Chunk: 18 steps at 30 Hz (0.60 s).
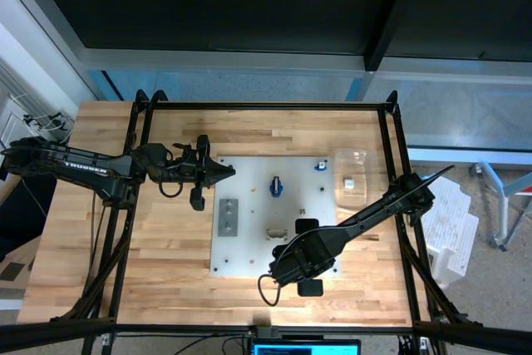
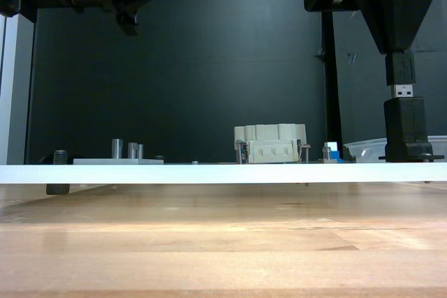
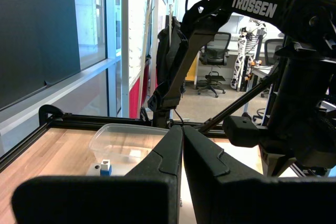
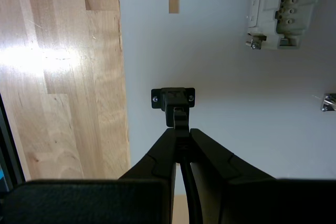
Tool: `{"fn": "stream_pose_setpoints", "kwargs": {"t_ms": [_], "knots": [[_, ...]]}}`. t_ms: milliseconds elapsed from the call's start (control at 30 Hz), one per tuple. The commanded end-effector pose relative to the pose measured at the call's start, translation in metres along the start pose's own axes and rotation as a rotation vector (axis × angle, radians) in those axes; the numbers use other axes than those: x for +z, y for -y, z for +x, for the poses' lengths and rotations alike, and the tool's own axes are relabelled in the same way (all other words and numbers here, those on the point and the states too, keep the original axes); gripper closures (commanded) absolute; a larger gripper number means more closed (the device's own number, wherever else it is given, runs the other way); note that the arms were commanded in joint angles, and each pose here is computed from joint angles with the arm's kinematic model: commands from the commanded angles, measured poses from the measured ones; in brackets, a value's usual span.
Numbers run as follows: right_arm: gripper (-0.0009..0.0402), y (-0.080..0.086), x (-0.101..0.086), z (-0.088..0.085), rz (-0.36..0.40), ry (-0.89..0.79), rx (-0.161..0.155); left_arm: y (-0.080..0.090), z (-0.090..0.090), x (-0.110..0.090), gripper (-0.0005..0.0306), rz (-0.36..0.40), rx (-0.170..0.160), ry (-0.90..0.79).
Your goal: Pick the USB connector and install on taskboard
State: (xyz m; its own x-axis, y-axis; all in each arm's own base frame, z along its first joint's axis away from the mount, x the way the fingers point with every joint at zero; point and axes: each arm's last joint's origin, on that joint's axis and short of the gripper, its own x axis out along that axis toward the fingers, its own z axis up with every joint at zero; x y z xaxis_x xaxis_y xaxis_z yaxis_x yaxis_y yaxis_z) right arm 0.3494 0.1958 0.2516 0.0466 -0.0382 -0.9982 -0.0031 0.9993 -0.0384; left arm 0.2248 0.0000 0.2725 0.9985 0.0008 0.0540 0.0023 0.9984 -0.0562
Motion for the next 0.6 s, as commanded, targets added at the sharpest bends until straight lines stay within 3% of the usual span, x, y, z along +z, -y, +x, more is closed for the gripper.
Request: {"fn": "stream_pose_setpoints", "kwargs": {"t_ms": [33,233,600], "knots": [[0.0393,0.000,0.000,0.005,0.000,0.000,0.000,0.000,0.000,0.000,0.0300,0.000,0.000,0.000],[0.0393,-0.001,0.000,0.017,-0.006,0.002,0.007,0.000,0.000,0.000,0.0300,0.000,0.000,0.000],[0.0393,-0.001,0.000,0.017,-0.013,0.003,0.007,0.000,0.000,0.000,0.0300,0.000,0.000,0.000]]}}
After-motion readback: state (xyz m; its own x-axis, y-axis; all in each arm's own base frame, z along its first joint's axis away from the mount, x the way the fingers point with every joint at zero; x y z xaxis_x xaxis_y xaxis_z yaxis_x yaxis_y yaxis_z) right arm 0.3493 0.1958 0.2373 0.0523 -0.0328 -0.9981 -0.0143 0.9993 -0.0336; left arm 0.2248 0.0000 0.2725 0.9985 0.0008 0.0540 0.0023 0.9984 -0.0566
